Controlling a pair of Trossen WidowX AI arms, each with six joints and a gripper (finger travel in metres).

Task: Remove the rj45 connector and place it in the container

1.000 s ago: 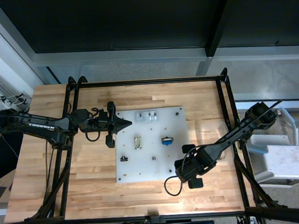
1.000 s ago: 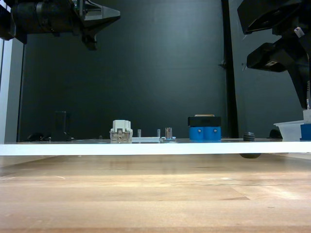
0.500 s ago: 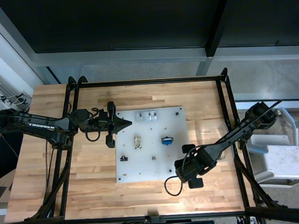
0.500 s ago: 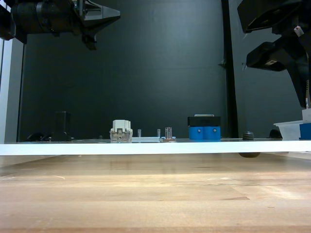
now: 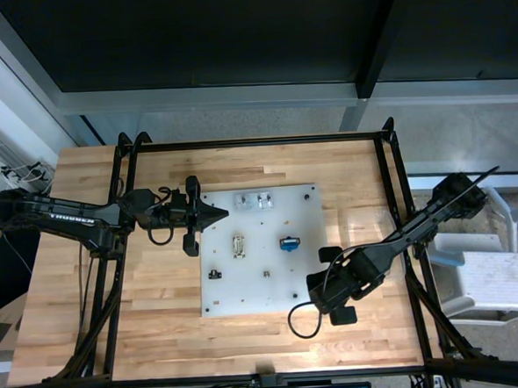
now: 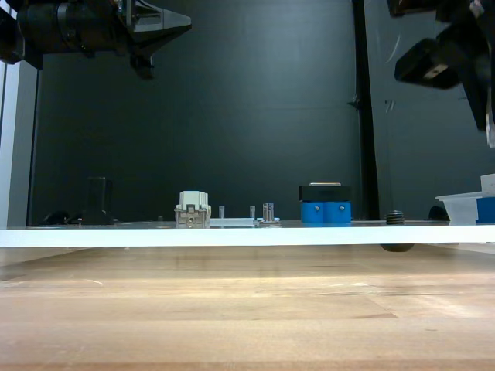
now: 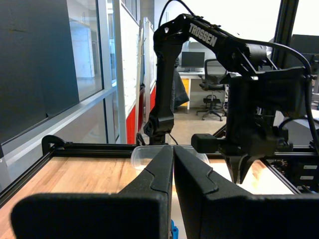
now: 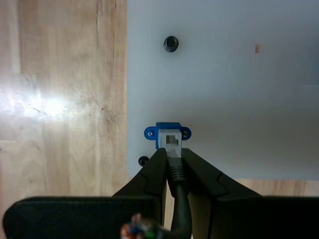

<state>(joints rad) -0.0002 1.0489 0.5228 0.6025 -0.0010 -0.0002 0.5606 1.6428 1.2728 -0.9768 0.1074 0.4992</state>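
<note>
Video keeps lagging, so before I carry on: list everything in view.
white board: one, white, on the wooden table
rj45 connector: one, whitish-clear, in the right gripper, above a blue socket
container: one, clear, on the table, right of the board
beige connector: one, on the board
blue connector block: one, on the board
left gripper: black, shut, at the board's far left edge
right gripper: black, shut, over the board's near right corner

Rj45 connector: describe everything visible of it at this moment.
The rj45 connector is a tiny clear plug with a black cable behind it. It is clamped in the right gripper and points down at the blue socket on the white board, seemingly clear of it. The left gripper hangs shut by the board's left edge.
</note>
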